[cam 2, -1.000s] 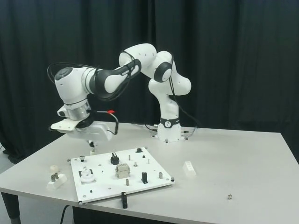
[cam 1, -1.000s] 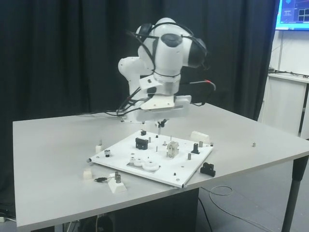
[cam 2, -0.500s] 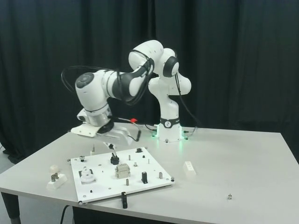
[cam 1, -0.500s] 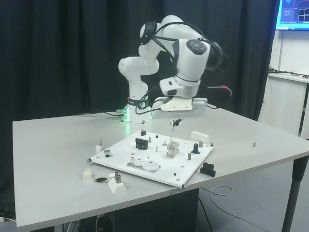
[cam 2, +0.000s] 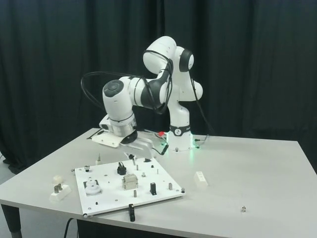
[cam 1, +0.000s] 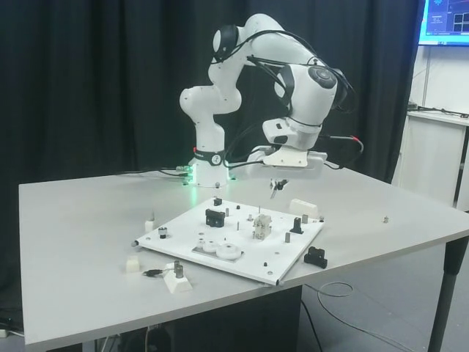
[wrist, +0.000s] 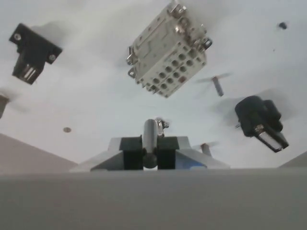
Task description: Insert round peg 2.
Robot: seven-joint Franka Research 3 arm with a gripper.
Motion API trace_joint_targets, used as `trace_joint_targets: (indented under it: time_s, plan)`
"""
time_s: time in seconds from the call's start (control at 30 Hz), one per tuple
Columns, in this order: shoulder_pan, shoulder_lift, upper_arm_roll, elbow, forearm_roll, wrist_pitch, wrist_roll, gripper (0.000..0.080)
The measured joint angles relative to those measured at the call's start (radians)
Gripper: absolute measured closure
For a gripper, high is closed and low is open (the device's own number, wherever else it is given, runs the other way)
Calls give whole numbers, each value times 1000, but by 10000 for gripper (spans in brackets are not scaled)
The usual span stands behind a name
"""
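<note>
Wrist view: you are looking down past the claw [wrist: 149, 149], and its two black fingers [wrist: 130, 152] are pressing from both sides on a slim grey round peg [wrist: 149, 136], which is pointing away from the camera toward the white board [wrist: 96, 100]. The peg is looking smooth, straight and cylindrical, with a rounded near end. Beneath it you are seeing a large multi-pin connector [wrist: 168, 50], a black block [wrist: 32, 51] and a black plug [wrist: 259, 122], plus a thin upright pin [wrist: 217, 86]. Which hole is meant for this peg, you cannot tell here.

First room view: the claw [cam 1: 277, 185] is hanging in the air over the far side of the board [cam 1: 234, 242], well above it, with the peg [cam 1: 272, 191] showing only as a tiny sliver below the fingers. The counter [cam 1: 73, 220] is carrying the board and a few loose parts, including a white block [cam 1: 303, 207].

Second room view: the arm [cam 2: 143, 91] is reaching out over the board [cam 2: 111, 191], and the claw [cam 2: 132, 155] is sitting above its far edge, near the black block [cam 2: 121, 169].

Judgement: pickup is looking finished and the carry is under way. Alignment over the hole, descent and release are all remaining for you.
</note>
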Motion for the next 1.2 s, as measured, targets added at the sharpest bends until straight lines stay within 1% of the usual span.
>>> trace_joint_targets:
  time_s: [0.1,0.23,0.43,0.6,0.93,1.2]
  plan:
    - [1,-28,18,-44,-15,25,18,746]
    - [4,-65,35,-101,-20,59,36,746]
    - [21,-121,40,-193,-20,109,68,746]
    - [38,-171,40,-278,-20,161,87,746]
    - [68,-265,40,-453,-20,303,127,746]
    - [87,-326,40,-576,-20,414,159,746]
